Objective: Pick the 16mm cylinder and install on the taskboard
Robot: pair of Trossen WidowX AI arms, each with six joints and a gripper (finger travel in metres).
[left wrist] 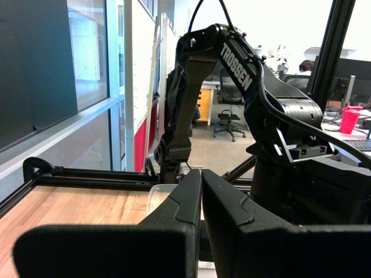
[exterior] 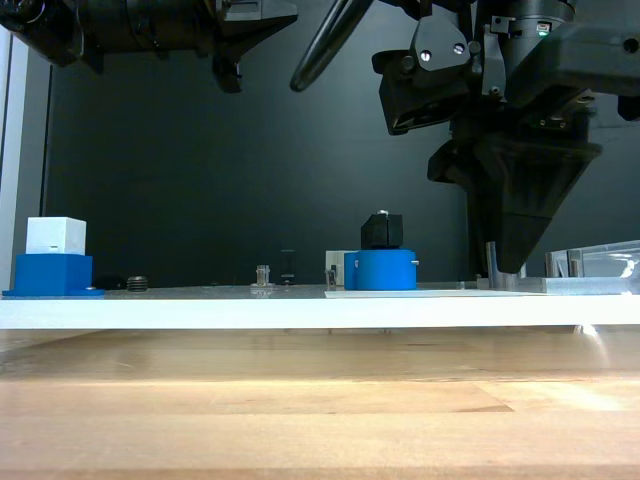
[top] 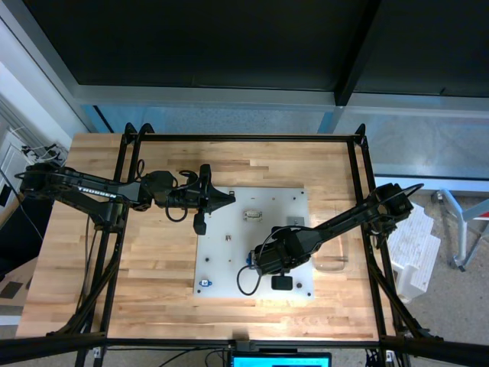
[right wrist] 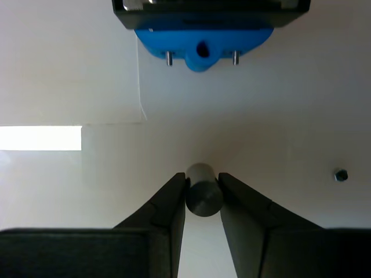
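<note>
While the left gripper hangs pinched shut on nothing, the right gripper clasps the 16mm cylinder.
Its fingertips hold the peg upright, low over the white taskboard near a blue fitting; the left gripper sits above the board's far-left edge.

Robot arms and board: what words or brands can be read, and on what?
"TROSSEN": white letters on the right arm.
White lettering on the left arm: too small to read.
None on the taskboard, on the left gripper hovering over its far-left corner, or on the right gripper gripping the 16mm cylinder.
</note>
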